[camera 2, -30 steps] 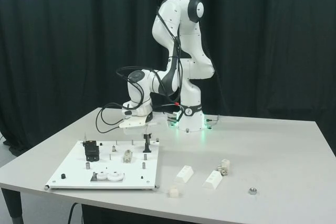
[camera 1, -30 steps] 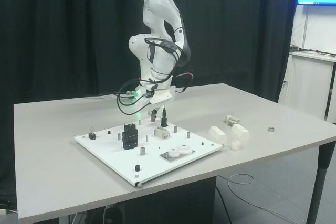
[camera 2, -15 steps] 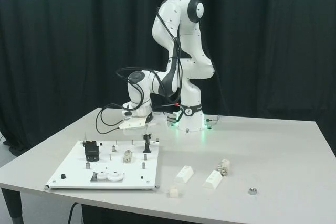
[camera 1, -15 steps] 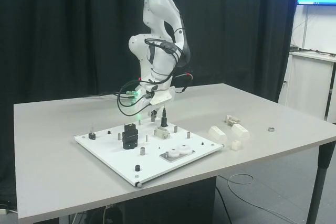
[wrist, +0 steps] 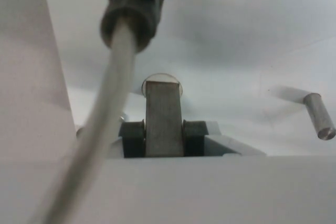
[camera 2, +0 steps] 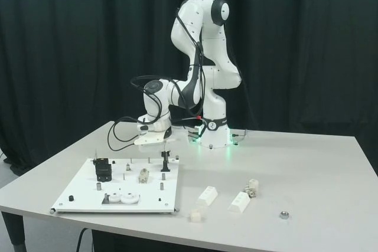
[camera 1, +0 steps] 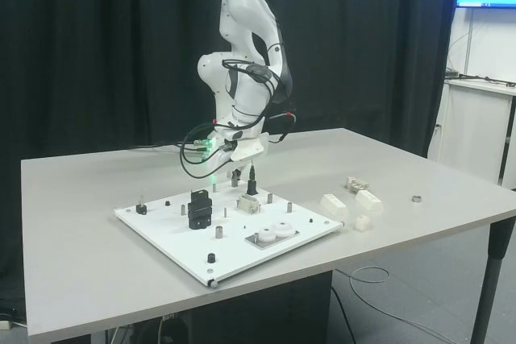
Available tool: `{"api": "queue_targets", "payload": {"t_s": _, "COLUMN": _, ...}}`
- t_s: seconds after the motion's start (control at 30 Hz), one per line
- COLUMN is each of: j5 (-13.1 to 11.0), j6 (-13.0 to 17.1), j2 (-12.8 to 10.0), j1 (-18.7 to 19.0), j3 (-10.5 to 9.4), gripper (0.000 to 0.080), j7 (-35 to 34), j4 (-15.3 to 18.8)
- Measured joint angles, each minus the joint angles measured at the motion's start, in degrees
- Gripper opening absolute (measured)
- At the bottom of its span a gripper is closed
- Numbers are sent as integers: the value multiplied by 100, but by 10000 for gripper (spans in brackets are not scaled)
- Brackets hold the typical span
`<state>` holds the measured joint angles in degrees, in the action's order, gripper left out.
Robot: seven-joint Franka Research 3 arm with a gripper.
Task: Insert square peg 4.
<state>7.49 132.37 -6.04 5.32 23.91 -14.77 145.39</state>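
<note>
Peg [wrist: 164, 121] is kept gripped by the end effector [wrist: 164, 141], lifted slightly off the board [camera 1: 234, 235]; insertion judged pending.

White arm [camera 2: 198, 57] bends over the white board [camera 2: 118, 187] (small parts beside it)

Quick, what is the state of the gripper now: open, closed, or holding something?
Gripper: closed on the square peg, held upright between the two black fingers over the white board.
</note>
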Motion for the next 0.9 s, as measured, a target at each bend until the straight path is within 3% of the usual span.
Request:
{"api": "queue_targets", "payload": {"t_s": 0.87, "j5": -12, "j6": -84, "j2": -1, "j1": 53, "j3": -8, "gripper": 150, "j7": -3, "j4": 6}}
{"api": "queue_targets", "payload": {"t_s": 0.9, "j5": -15, "j6": -91, "j2": -1, "j1": 58, "j3": -8, "gripper": 682, "j7": -3, "j4": 6}}
